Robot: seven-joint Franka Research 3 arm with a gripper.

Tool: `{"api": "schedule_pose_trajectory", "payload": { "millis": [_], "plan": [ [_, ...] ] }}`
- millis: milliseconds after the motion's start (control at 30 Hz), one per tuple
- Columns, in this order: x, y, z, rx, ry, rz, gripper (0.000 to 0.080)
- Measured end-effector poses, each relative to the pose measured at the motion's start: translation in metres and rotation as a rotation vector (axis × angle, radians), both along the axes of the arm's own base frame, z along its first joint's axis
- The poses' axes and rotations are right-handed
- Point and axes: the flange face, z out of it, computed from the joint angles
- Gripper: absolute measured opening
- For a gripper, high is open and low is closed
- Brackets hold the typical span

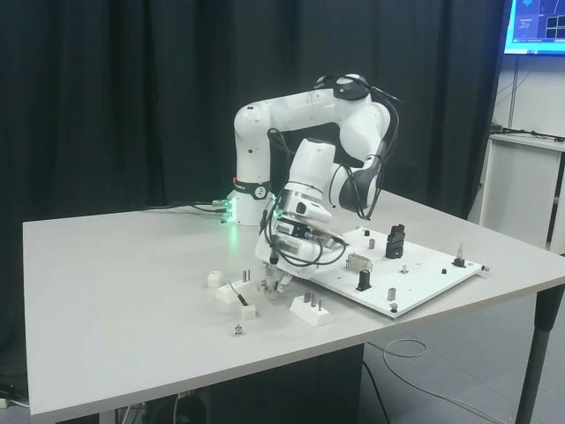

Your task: Insert waterproof.

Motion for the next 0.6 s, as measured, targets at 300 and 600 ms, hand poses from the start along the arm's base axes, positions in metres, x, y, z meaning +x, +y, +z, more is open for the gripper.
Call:
{"api": "schedule_pose_trajectory", "payload": {
  "millis": [300,600],
  "plan": [
    [0.0019,0.0005,0.0044,0.005,-0.008,0.001,0.0317],
    [0.0026,0.0001,0.0075,0.008,-0.011,0.0,0.0317]
  ]
}}
